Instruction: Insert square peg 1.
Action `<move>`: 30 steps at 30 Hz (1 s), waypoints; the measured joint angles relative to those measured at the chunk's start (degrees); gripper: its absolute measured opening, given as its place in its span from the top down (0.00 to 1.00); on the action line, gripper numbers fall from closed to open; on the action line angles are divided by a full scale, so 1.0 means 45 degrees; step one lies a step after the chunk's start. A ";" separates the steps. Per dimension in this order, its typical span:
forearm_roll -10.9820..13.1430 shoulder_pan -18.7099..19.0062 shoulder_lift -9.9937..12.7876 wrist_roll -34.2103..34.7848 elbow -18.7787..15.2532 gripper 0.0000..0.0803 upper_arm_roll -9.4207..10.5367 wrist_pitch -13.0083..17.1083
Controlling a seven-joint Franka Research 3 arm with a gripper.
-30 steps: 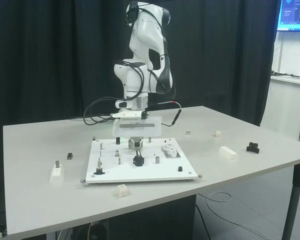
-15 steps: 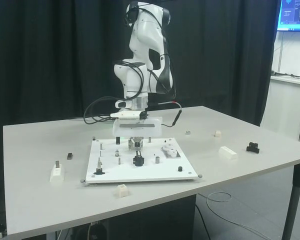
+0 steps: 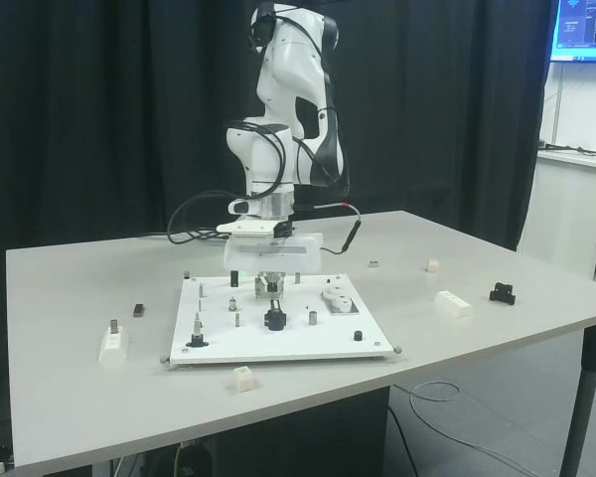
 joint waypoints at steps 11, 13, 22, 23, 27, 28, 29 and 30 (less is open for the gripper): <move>0.0000 -0.0005 0.0022 0.1195 0.0001 0.97 -0.0007 0.0081; 0.0000 -0.0006 0.0024 0.1381 0.0001 0.97 -0.0007 0.0085; -0.0054 0.0003 0.0027 0.1138 0.0002 0.97 0.0000 0.0087; -0.0066 0.0005 0.0027 0.0951 0.0002 0.97 0.0001 0.0086; -0.0068 0.0005 0.0030 0.0152 0.0001 0.97 0.0002 0.0071; -0.0068 0.0005 0.0032 -0.0031 0.0001 0.97 0.0002 0.0068; -0.0068 0.0005 0.0035 -0.0189 0.0001 0.97 0.0002 0.0066; -0.0067 0.0005 0.0038 -0.0349 0.0002 0.97 0.0002 0.0064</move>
